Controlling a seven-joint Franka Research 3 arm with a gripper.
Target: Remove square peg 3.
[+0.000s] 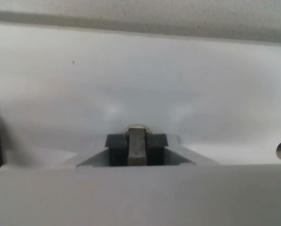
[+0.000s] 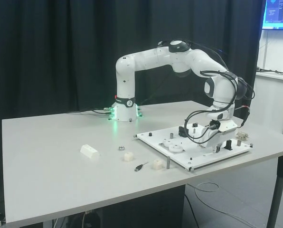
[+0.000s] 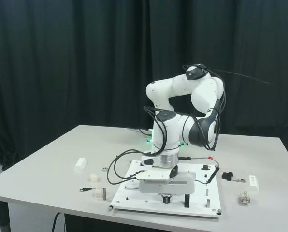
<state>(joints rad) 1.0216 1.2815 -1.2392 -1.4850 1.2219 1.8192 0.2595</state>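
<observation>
My gripper is shut on a grey square peg, which stands upright between the two black finger pads. Below it lies the white assembly board. In the first room view the gripper hangs low over the right part of the board. The second room view shows the gripper just above the board's front middle. The peg's lower end is hidden, so I cannot tell whether it touches the board.
On the board stand white gears, thin upright pegs and a black holder. Left of the board lie a white block, two small white cubes and a small tool. Loose parts lie on the table to the board's right.
</observation>
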